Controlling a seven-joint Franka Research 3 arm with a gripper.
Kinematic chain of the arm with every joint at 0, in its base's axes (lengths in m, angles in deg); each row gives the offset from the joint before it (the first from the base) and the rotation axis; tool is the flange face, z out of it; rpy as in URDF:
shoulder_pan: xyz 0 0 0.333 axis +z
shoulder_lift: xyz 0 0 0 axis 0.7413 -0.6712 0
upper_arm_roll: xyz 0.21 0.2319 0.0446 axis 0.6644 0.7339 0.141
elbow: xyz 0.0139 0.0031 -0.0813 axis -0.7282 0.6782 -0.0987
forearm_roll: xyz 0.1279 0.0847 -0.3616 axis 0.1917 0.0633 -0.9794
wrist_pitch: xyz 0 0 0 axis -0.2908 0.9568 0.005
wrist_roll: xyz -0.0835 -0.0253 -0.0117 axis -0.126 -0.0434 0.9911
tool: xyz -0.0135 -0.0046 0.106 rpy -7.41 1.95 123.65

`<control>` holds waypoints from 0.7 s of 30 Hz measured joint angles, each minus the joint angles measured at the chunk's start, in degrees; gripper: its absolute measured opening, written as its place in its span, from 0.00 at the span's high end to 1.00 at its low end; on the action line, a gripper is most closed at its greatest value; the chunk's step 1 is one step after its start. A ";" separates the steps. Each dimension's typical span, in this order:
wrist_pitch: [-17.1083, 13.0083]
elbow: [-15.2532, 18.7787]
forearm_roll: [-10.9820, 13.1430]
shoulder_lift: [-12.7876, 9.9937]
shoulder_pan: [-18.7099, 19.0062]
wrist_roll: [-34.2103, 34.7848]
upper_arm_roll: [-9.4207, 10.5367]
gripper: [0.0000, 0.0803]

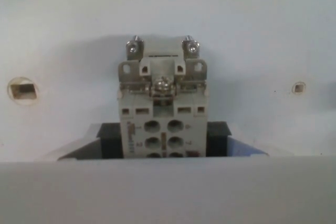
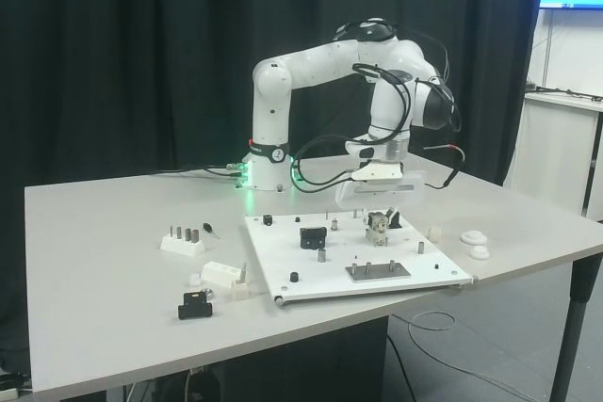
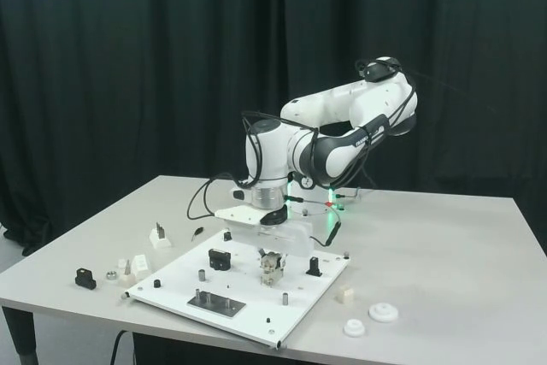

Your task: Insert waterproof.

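- The white arm's jaws grip the grey block-shaped waterproof connector (image 1: pixel 163 109), metal clamp on top, holding it just above the white board (image 3: pixel 299 301) on the grey bench (image 2: pixel 94 261).
- My reading: carrying is done and insertion is pending.
- Next comes a straight descent onto the black-edged socket (image 1: pixel 218 137) beneath, at the connector's six o'clock.

White arm (image 2: pixel 311 68); white board (image 2: pixel 353 256); grey table (image 2: pixel 104 233); black curtain (image 2: pixel 141 54).
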 joint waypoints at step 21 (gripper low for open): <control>-1.40 0.13 0.47 -0.01 0.19 -1.72 0.66 0.57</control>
